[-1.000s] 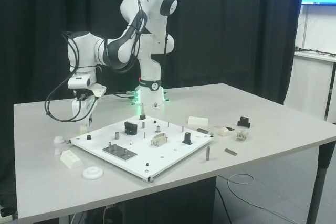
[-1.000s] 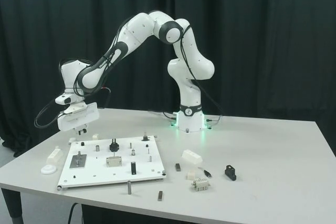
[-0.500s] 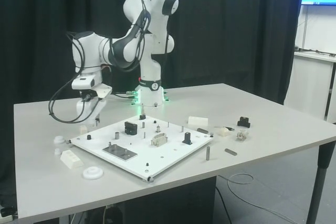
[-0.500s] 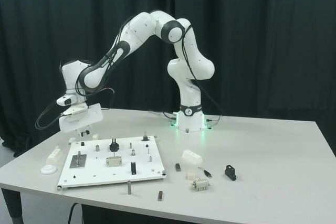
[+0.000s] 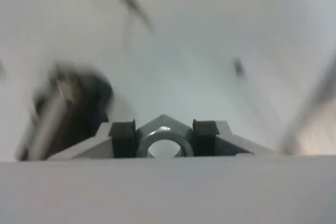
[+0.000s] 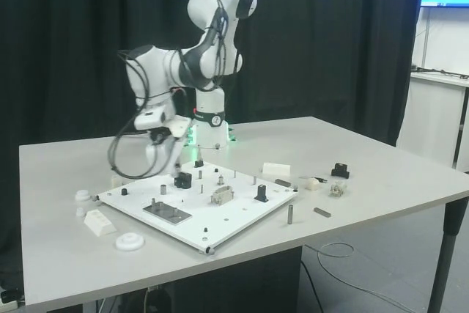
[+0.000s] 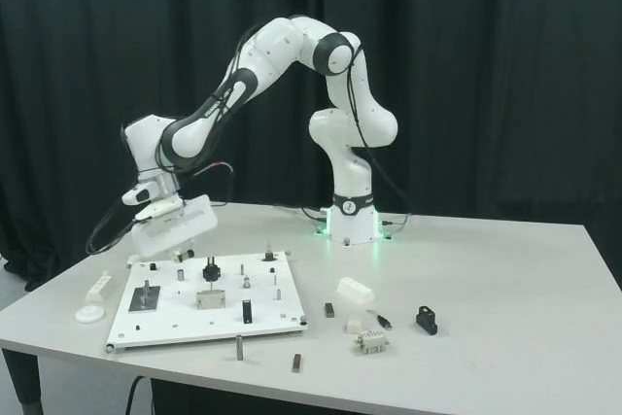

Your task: Place bolt 4.

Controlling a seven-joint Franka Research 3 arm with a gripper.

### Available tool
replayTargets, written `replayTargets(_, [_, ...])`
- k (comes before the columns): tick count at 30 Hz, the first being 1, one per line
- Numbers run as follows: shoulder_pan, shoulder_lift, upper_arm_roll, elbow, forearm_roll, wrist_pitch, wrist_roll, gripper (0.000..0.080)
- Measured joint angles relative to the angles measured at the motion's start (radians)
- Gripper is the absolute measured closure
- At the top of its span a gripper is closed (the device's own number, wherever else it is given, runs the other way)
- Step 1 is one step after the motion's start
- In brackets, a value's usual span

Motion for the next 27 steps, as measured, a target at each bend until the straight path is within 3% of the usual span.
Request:
replayTargets(10, [0.167,-0.057,0.001,-0.064,0.072,-0.013,0.109,0.0573])
replayTargets(19, [0.345,-0.098,0.002,-0.098,0.084,0.010,0.288,0.0573])
replayTargets(27, [0.515,-0.108,0.006,-0.112,0.093,0.061,0.471,0.0573])
